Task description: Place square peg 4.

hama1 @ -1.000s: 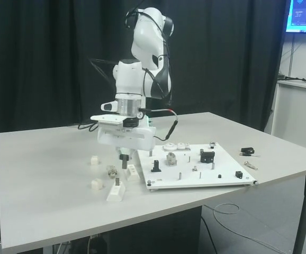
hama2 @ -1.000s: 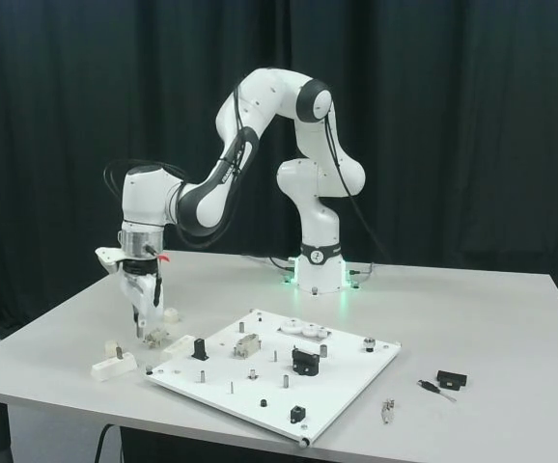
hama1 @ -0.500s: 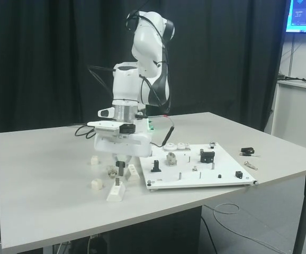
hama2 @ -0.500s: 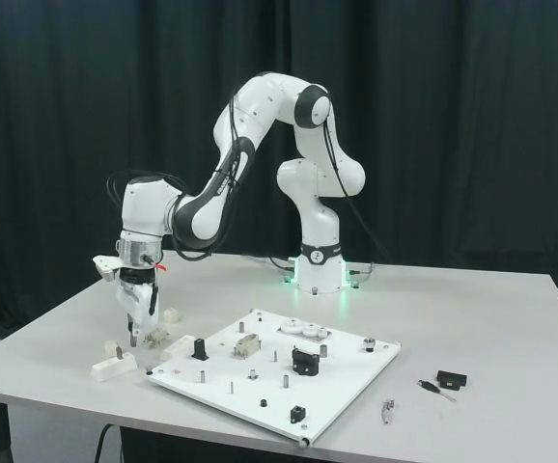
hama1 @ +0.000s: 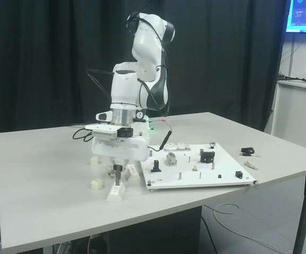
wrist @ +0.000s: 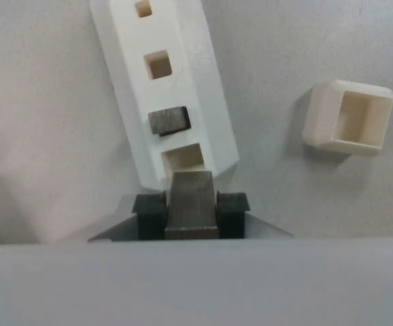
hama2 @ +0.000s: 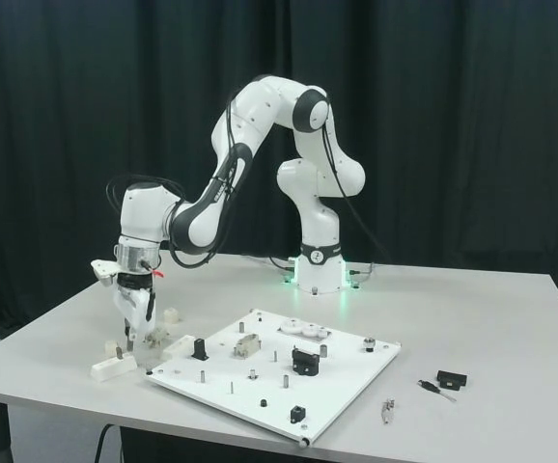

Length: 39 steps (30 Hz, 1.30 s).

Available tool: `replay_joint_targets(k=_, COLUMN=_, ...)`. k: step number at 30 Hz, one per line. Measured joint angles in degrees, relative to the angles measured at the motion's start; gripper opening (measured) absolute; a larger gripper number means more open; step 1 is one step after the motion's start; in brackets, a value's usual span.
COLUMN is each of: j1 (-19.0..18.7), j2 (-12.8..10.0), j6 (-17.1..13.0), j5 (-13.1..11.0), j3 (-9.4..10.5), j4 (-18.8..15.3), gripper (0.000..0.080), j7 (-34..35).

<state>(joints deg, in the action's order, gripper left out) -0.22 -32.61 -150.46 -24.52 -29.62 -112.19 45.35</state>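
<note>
My gripper (wrist: 191, 209) is shut on a grey square peg (wrist: 192, 190), held upright between the black fingers (wrist: 149, 207). Right under it lies a long white holder block (wrist: 176, 81) with a row of square holes. One hole holds another grey peg (wrist: 168, 121). The held peg hangs just above the empty end hole (wrist: 183, 157) beside it. From the room views, the gripper (hama1: 117, 170) (hama2: 129, 334) is low over the holder block (hama1: 116, 193) (hama2: 112, 367), left of the white board (hama1: 195, 177). Whether the peg's tip touches the block cannot be told.
A hollow white cube (wrist: 348, 117) (hama1: 96, 184) sits close beside the holder. More small white blocks (hama1: 94, 160) (hama1: 134, 172) lie nearby. The white board (hama2: 337, 391) carries black and grey fixtures and pins. Black parts (hama1: 248, 151) (hama2: 450, 379) lie to its right.
The arm has carried the peg leftwards away from the board and lowered it, so the gripper now hangs right over the holder block.
</note>
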Motion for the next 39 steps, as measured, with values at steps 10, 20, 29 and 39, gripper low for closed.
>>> replay_joint_targets(k=10, j1=0.2, j2=-0.9, j6=-0.5, j5=-0.9, j3=0.13, j4=0.4, gripper=0.0154, j7=-0.3)
replay_joint_targets(k=20, j1=0.3, j2=-1.4, j6=-0.9, j5=-2.3, j3=0.21, j4=0.7, gripper=0.0154, j7=-2.7)
replay_joint_targets(k=29, j1=0.3, j2=-1.4, j6=-0.8, j5=-2.4, j3=0.29, j4=1.1, gripper=0.0154, j7=-3.5)
replay_joint_targets(k=39, j1=0.4, j2=-1.5, j6=-0.8, j5=-3.0, j3=0.34, j4=2.5, gripper=0.0154, j7=-3.4)
